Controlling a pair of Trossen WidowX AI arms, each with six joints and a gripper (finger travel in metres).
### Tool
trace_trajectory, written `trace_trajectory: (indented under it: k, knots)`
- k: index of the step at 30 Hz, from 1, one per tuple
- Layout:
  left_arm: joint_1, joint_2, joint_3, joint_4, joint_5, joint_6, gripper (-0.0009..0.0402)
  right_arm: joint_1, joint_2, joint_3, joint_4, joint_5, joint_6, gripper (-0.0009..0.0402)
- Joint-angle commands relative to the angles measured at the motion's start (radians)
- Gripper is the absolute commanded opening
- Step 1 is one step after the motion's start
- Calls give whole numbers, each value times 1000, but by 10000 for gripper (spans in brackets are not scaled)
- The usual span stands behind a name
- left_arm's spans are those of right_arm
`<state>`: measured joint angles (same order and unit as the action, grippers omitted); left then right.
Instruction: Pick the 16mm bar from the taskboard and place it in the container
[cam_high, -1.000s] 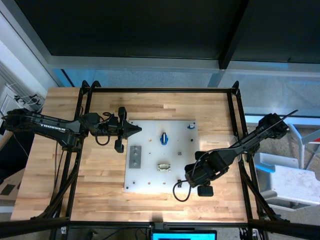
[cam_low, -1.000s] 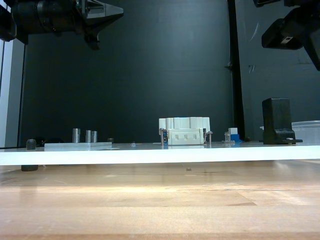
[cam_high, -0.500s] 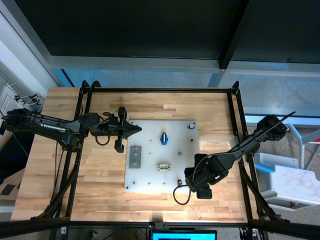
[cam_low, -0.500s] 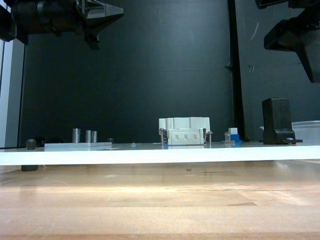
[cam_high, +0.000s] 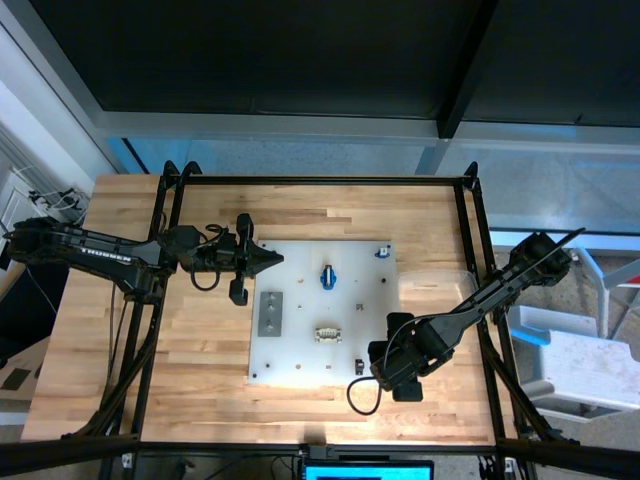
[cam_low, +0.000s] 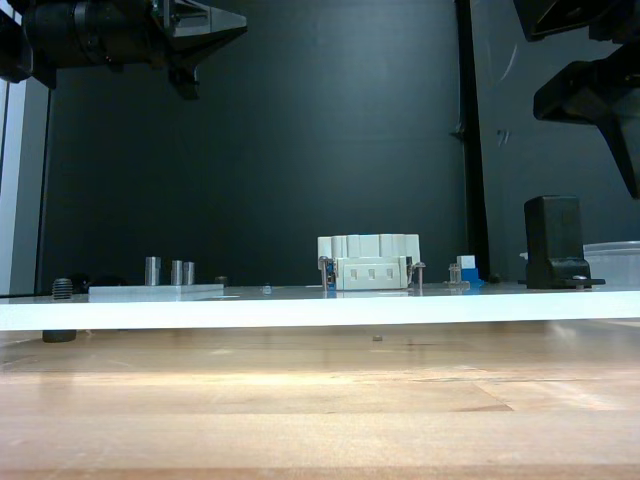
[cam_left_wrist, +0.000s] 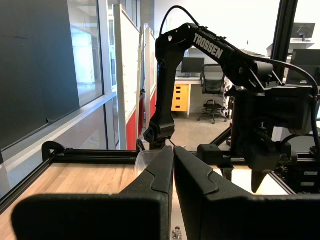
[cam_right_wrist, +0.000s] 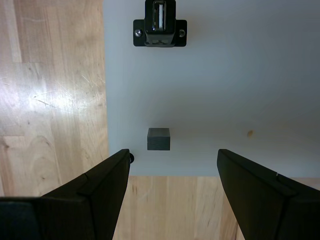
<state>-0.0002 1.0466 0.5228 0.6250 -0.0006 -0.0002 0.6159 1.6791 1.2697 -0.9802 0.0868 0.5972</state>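
Right gripper (cam_right_wrist: 172, 155): hangs above near-right corner of taskboard (cam_high: 300, 350), pointing down. Fingers spread wide, nothing between them.
16mm bar (cam_right_wrist: 158, 138): small grey piece sitting on white plate close to that corner, under gap between fingers, untouched.
Small black piece (cam_right_wrist: 160, 22): further in along plate, apart from bar.
Container (cam_low: 612, 260): on table off board's right side.
Left gripper (cam_high: 272, 258): raised over board's far-left edge, fingers pressed together, holding nothing.

Matt white plastic taskboard (cam_high: 300, 270) lies on smooth, sheeny wooden table (cam_high: 300, 210).
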Motion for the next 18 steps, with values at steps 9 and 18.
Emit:
trace_trajectory:
  k: [9,18]
  knots:
    - [0,0,0,0,0,0,0,11,35,0,7,25,-2,244]
    - [0,0,0,0,0,0,0,18,63,-5,29,31,-2,243]
